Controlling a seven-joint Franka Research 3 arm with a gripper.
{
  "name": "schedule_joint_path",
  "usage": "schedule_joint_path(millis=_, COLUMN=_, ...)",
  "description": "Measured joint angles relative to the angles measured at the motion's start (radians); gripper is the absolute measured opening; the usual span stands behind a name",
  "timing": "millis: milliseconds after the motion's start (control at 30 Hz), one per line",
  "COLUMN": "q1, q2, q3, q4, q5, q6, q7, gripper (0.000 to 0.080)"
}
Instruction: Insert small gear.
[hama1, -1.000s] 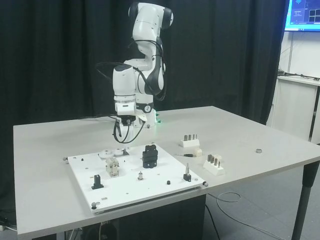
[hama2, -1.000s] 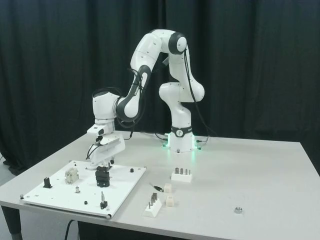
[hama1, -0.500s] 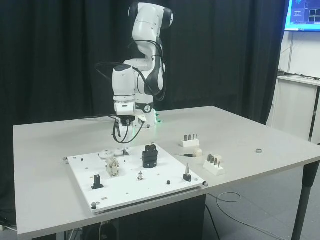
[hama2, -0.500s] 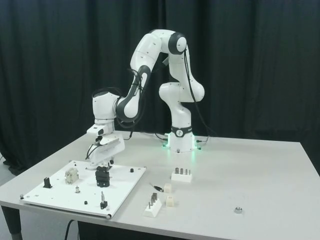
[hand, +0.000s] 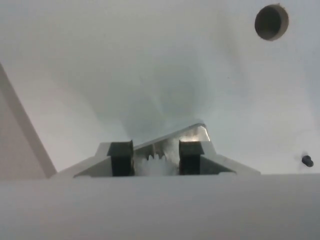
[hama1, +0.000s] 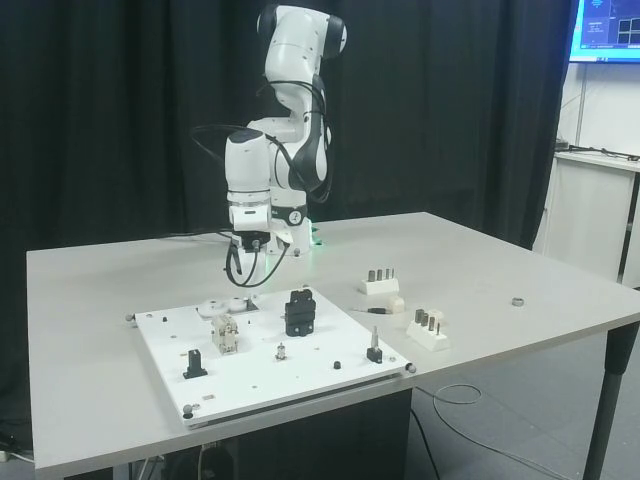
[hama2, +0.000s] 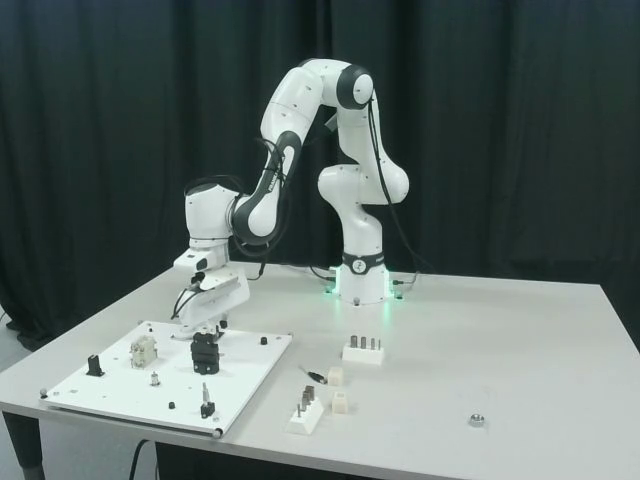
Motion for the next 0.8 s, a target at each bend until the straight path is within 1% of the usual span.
schedule_joint_path(millis=233, q1=0.000, q2=0.000, q3=0.000, q4=0.000, q5=-0.001, q6=-0.001, q7=-0.041, gripper=0.0191)
schedule_joint_path(millis=800, q1=-0.001, q2=-0.001, q3=-0.002, q4=0.000, q5=-0.001, q6=-0.004, q7=-0.080, gripper=0.0191)
